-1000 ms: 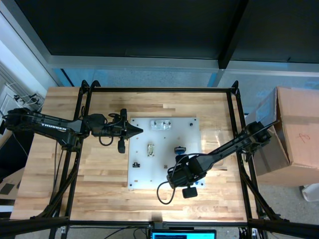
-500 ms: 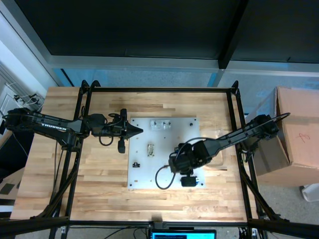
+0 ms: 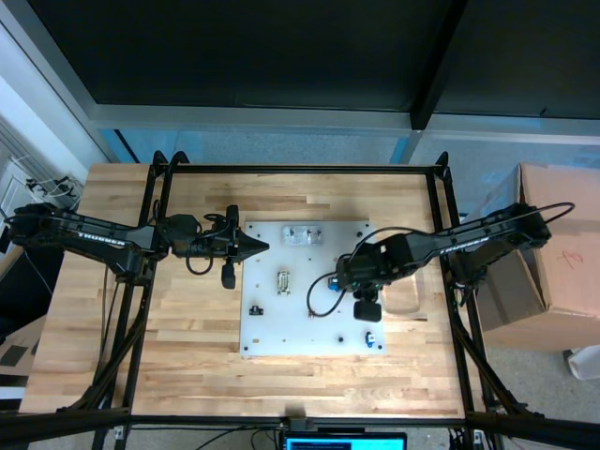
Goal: Unfasten the M12 nut and place it in the container
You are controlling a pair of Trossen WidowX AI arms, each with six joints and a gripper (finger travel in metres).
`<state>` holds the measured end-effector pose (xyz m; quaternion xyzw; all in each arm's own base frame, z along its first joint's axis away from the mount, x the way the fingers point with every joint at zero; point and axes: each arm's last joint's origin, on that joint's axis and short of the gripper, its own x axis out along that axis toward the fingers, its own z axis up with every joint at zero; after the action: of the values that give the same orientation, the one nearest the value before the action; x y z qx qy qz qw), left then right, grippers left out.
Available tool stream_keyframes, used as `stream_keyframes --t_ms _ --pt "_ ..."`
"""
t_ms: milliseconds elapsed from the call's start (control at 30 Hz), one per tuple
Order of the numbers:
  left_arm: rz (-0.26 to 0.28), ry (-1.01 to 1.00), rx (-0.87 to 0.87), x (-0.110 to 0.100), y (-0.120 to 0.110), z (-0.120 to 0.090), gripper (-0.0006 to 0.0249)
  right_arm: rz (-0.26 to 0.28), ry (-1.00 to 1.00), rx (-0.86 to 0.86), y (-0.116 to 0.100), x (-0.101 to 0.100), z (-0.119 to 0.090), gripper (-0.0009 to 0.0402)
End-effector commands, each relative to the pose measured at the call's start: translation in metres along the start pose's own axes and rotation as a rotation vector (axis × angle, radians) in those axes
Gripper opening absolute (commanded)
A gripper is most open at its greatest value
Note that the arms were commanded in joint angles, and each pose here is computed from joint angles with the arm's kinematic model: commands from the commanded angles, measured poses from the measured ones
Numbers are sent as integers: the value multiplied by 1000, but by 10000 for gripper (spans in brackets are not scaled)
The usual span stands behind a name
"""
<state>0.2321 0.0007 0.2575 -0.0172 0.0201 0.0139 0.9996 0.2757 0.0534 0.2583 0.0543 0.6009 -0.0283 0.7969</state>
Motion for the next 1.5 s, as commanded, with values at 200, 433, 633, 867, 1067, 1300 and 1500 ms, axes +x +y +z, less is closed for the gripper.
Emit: stream_keyframes --t_ms 200,433,633,867,1067,1300,1500 --pt "0 -1 0 0 0 0 0 -3 -25 32 -17 -4 -26 177" --pt "0 0 0 0 0 0 0 0 -45 38 -27 -14 -55 264" --pt "0 0 0 0 0 0 0 -3 -32 82 -36 -23 -86 267" --pt "0 0 0 0 0 0 0 -4 -22 91 -42 -23 -109 241" --pt "0 0 0 0 0 0 0 -5 -20 71 -42 -22 -109 226" --pt "0 0 0 0 0 0 0 -3 -31 53 -38 -20 -94 224" --pt "0 0 0 0 0 0 0 -30 14 51 -39 -13 -60 224"
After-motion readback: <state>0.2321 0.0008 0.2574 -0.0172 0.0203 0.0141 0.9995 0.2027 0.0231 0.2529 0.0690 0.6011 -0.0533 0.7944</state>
